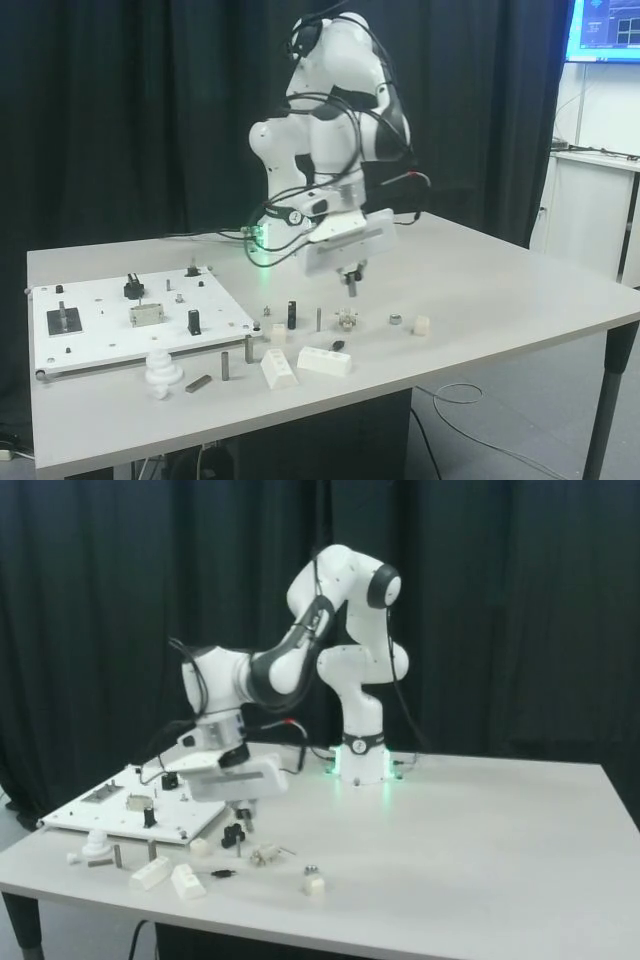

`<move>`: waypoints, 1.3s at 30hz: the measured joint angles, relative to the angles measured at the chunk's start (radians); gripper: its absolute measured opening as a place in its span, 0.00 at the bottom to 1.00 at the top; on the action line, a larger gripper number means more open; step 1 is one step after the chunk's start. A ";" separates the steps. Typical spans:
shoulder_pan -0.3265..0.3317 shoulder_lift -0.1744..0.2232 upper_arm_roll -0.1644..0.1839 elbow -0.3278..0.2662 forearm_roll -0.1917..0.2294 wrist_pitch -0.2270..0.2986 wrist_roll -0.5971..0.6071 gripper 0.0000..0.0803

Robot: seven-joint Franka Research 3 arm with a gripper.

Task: Place round peg 4.

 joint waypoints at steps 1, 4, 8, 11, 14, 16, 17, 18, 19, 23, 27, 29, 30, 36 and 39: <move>0.014 -0.002 0.000 -0.008 -0.003 0.004 0.012 0.19; 0.050 -0.009 0.000 -0.032 -0.010 0.019 0.040 0.19; 0.103 -0.023 0.001 -0.072 -0.025 0.044 0.078 0.19; 0.141 -0.036 0.002 -0.105 -0.040 0.073 0.106 0.19; 0.176 -0.052 0.006 -0.141 -0.054 0.111 0.127 0.19; 0.197 -0.062 0.010 -0.168 -0.063 0.143 0.140 0.19; 0.207 -0.067 0.012 -0.180 -0.068 0.157 0.145 0.19; 0.218 -0.073 0.015 -0.196 -0.073 0.177 0.151 0.19; 0.228 -0.078 0.016 -0.210 -0.078 0.193 0.157 0.19; 0.264 -0.097 0.021 -0.266 -0.097 0.261 0.187 0.19; 0.296 -0.116 0.027 -0.322 -0.115 0.333 0.224 0.19; 0.306 -0.124 0.030 -0.344 -0.124 0.363 0.241 0.19; 0.311 -0.128 0.032 -0.354 -0.127 0.376 0.249 0.19; 0.322 -0.148 0.045 -0.397 -0.141 0.436 0.268 0.19; 0.324 -0.155 0.048 -0.409 -0.141 0.447 0.275 0.19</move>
